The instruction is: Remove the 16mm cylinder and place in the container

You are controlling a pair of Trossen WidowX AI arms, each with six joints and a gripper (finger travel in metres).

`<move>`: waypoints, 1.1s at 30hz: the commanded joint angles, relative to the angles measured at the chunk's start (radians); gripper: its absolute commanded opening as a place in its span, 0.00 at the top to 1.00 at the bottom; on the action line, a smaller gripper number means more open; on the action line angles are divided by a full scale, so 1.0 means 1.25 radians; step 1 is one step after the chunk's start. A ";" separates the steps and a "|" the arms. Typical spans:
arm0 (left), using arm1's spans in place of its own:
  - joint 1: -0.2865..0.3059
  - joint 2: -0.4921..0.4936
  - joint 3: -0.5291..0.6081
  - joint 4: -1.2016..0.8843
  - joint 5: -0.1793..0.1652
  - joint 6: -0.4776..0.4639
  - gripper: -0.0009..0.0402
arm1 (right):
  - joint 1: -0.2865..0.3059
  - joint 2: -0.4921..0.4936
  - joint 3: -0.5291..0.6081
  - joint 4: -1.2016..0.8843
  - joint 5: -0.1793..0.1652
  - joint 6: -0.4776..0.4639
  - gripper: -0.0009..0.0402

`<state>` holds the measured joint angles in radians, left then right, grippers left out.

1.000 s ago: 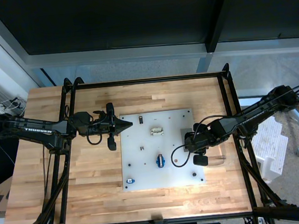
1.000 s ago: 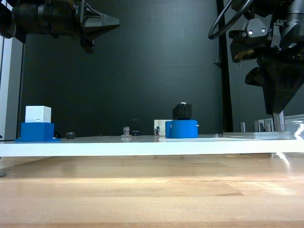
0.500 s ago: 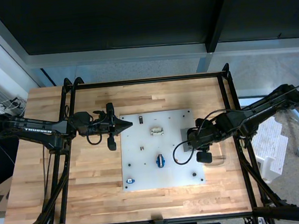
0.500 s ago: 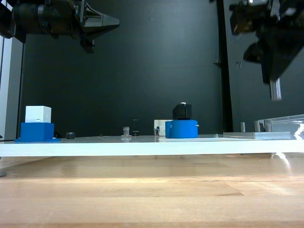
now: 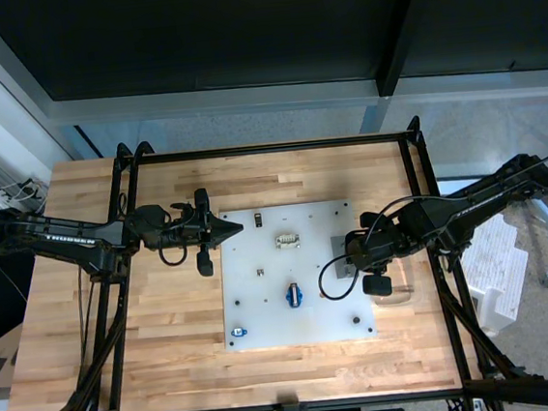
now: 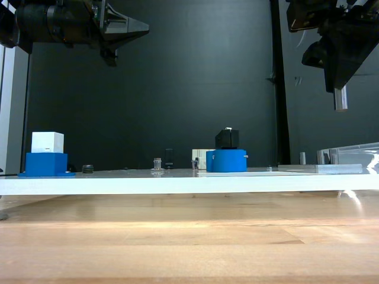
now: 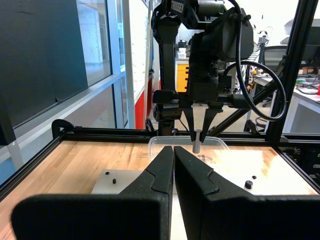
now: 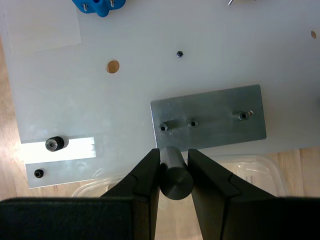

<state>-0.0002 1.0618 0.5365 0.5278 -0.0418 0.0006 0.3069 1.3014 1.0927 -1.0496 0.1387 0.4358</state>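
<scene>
The 16mm cylinder [image 8: 175,180], a short silvery-grey metal peg, hangs upright in the air with my right gripper [image 8: 173,153] shut on it. In the low view the cylinder [image 6: 340,99] hangs well above the board, below the right gripper [image 6: 339,83]. Below it lie the near edge of the flat grey metal block [image 8: 215,115] and the rim of the clear plastic container [image 8: 250,167]. From the left wrist view, the cylinder [image 7: 196,144] hangs over the container [image 7: 220,146]. My left gripper [image 5: 234,228] is shut, empty, and held high at the board's left edge.
The white task board [image 5: 264,304] carries a blue upright part [image 5: 293,296], a small connector [image 5: 287,240] and a blue base with a white cube [image 6: 46,157]. The grey block [image 5: 341,248] has thin pegs standing in it. A black frame surrounds the table.
My right gripper has risen from the grey block with the cylinder in it and shifted slightly toward the container. The left arm has not moved.
</scene>
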 commanded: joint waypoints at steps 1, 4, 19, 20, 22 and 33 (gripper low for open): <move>0.000 0.000 0.000 0.000 0.000 0.000 0.98 | 0.002 -0.020 -0.029 -0.001 0.000 0.005 0.98; 0.000 0.000 0.000 0.000 0.000 0.000 0.98 | 0.011 -0.045 -0.067 -0.014 0.000 0.025 0.98; 0.000 0.000 0.000 0.000 0.000 0.000 0.98 | 0.051 -0.114 -0.266 0.018 -0.029 0.112 0.97; 0.000 0.000 0.000 0.000 0.000 0.000 0.98 | 0.053 -0.114 -0.276 0.034 -0.045 0.113 0.96; 0.000 0.000 0.000 0.000 0.000 0.000 0.98 | 0.054 -0.114 -0.289 0.061 -0.056 0.115 0.92; 0.000 0.000 0.000 0.000 0.000 0.000 0.98 | 0.053 -0.114 -0.296 0.063 -0.056 0.151 0.54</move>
<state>-0.0002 1.0622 0.5365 0.5278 -0.0422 0.0006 0.3733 1.1584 0.7208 -0.9710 0.0677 0.6224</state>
